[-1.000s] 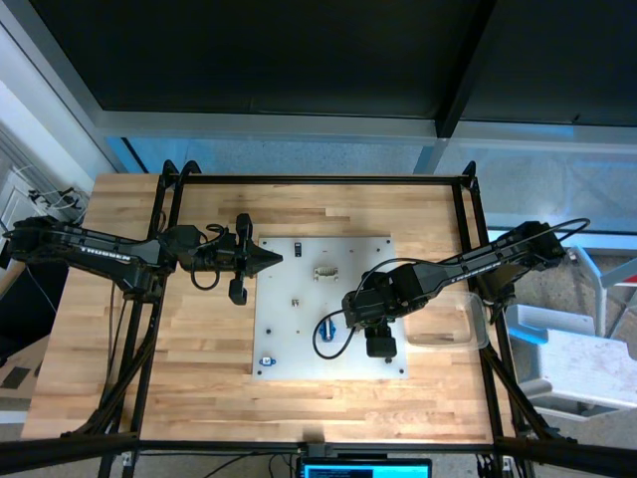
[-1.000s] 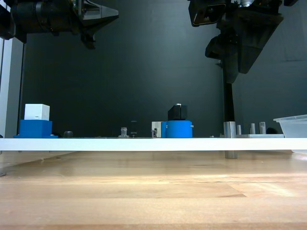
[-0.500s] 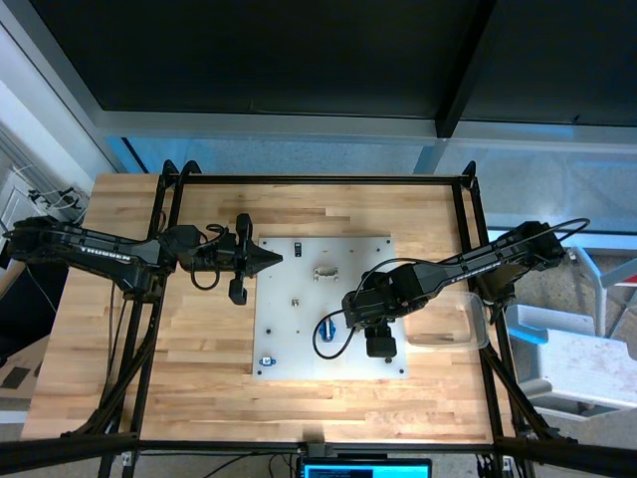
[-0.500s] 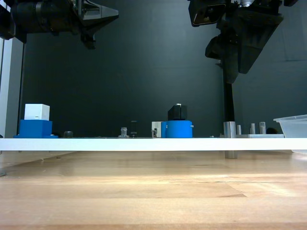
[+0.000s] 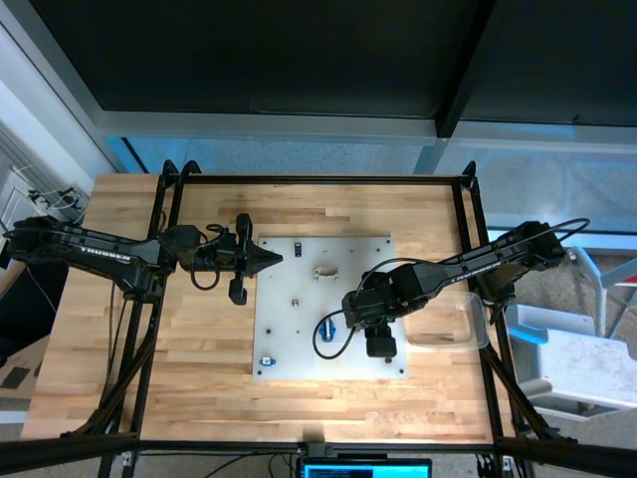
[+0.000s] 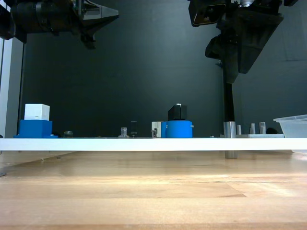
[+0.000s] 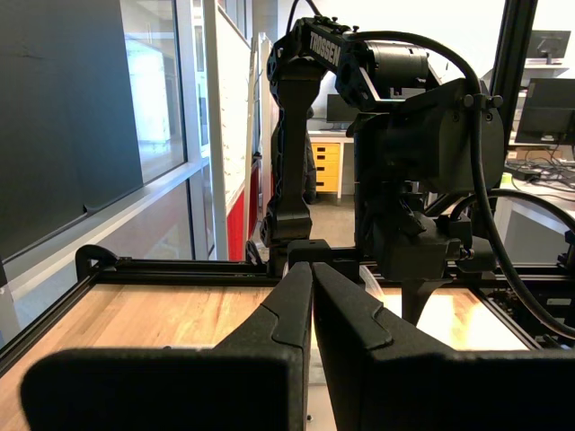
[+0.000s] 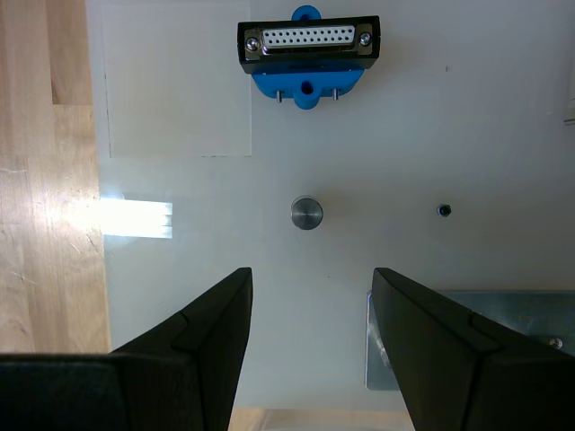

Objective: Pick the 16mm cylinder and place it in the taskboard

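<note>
Cylinder [image 8: 306, 213] stands upright in the taskboard [image 8: 404, 117], long axis vertical, its round end facing up at the right gripper [image 8: 310, 274], which hangs directly above with fingers spread wide and nothing between them. Placement looks done, so the next call is likely a clean lift away without clipping it. Left gripper [image 7: 312, 269] hovers over the board's left edge, fingers pressed together.
</note>
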